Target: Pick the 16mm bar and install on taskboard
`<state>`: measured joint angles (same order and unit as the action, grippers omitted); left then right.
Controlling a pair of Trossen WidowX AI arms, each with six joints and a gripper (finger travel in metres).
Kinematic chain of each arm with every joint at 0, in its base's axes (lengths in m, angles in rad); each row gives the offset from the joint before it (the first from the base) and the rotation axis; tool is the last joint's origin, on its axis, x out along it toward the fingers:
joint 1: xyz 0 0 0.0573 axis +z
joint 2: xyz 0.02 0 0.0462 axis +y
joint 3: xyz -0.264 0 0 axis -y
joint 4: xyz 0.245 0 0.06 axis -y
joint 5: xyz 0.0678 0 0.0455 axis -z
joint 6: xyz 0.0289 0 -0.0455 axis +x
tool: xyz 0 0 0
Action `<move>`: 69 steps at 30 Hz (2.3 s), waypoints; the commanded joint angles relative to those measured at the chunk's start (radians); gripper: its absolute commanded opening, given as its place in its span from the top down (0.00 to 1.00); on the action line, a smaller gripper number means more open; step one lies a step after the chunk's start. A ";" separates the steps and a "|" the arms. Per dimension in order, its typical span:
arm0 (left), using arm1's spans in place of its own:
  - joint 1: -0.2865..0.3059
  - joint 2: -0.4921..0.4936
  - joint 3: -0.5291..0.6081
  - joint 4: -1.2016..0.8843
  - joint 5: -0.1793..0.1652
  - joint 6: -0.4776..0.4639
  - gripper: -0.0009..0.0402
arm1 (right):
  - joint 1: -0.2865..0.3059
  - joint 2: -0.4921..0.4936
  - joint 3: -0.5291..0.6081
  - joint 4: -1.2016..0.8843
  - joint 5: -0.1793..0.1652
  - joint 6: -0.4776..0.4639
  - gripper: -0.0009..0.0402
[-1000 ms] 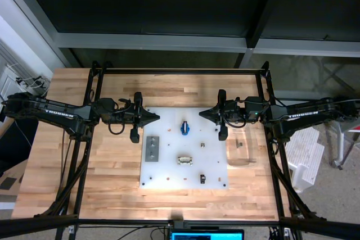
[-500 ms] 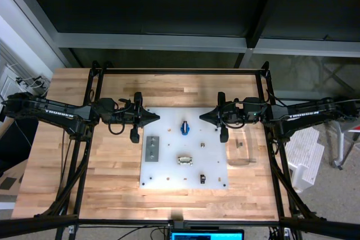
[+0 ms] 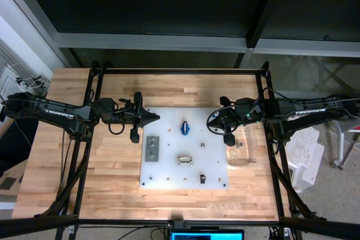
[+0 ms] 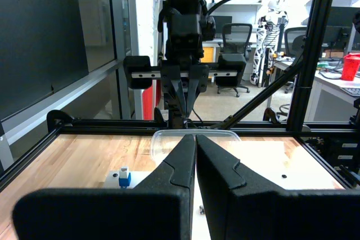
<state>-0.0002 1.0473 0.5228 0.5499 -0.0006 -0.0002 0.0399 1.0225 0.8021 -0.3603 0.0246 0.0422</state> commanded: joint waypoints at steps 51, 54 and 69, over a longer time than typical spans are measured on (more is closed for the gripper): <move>0.000 0.000 0.000 0.000 0.000 0.000 0.98 | 0.267 0.002 0.094 -0.866 0.066 0.212 0.84; 0.000 0.000 0.000 0.000 0.000 0.000 0.98 | 0.291 0.007 0.082 -0.858 0.073 0.236 0.74; 0.000 0.000 0.000 0.000 0.000 0.000 0.98 | 0.323 0.027 -0.027 -0.757 0.116 0.287 0.48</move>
<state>-0.0002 1.0473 0.5224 0.5503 -0.0006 -0.0002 0.3622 1.0470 0.7849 -1.1332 0.1387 0.3317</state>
